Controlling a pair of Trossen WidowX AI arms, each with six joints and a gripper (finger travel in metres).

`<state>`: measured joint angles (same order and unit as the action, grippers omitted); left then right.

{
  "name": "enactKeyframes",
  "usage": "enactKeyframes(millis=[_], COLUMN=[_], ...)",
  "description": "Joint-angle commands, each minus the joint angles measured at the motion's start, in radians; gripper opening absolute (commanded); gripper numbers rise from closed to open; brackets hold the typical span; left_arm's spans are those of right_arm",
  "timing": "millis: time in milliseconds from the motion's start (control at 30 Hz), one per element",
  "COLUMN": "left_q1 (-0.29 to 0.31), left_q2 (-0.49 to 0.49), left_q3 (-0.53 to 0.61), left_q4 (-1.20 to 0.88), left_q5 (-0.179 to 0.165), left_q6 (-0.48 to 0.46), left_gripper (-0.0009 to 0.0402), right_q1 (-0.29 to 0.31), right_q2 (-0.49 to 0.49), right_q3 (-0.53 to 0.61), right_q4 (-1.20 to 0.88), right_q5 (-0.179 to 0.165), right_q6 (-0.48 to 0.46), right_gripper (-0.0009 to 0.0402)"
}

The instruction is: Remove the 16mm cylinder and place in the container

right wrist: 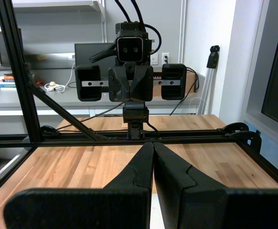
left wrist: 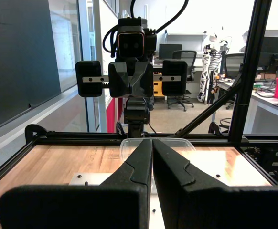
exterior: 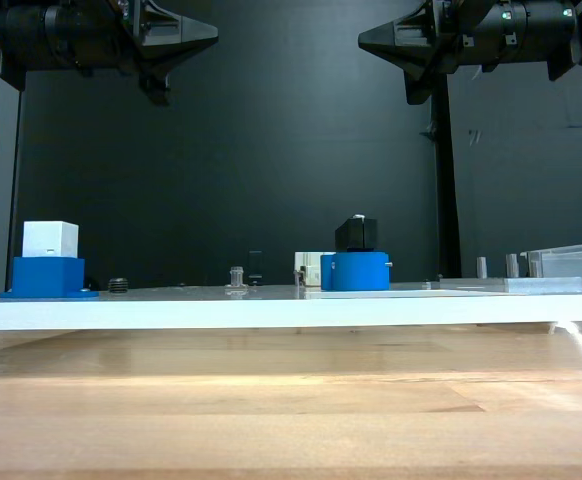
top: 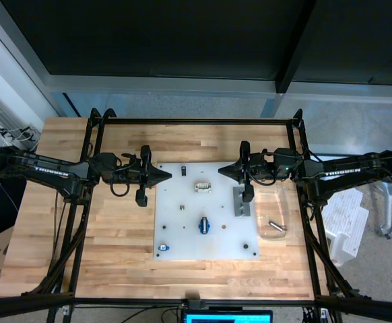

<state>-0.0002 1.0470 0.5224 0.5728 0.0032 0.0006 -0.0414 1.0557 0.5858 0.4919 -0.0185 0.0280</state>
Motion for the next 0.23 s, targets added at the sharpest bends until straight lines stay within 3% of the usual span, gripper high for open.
enactKeyframes(millis=[33, 233], left_q1=[0.0, 0.0], left_q2=[0.0, 0.0], left_q3=[0.0, 0.0], left_q4=[0.0, 0.0], left_q5=[0.0, 0.0], left_q6=[0.0, 0.0], left_gripper=[0.0, 0.0], right_q1=[0.0, 0.0], right_q2=[0.0, 0.0], right_q3=[0.0, 0.0], right_q4=[-0.002, -0.013], right_q5=[0.0, 0.0], right_q6=[0.0, 0.0], right_gripper=[0.0, 0.0])
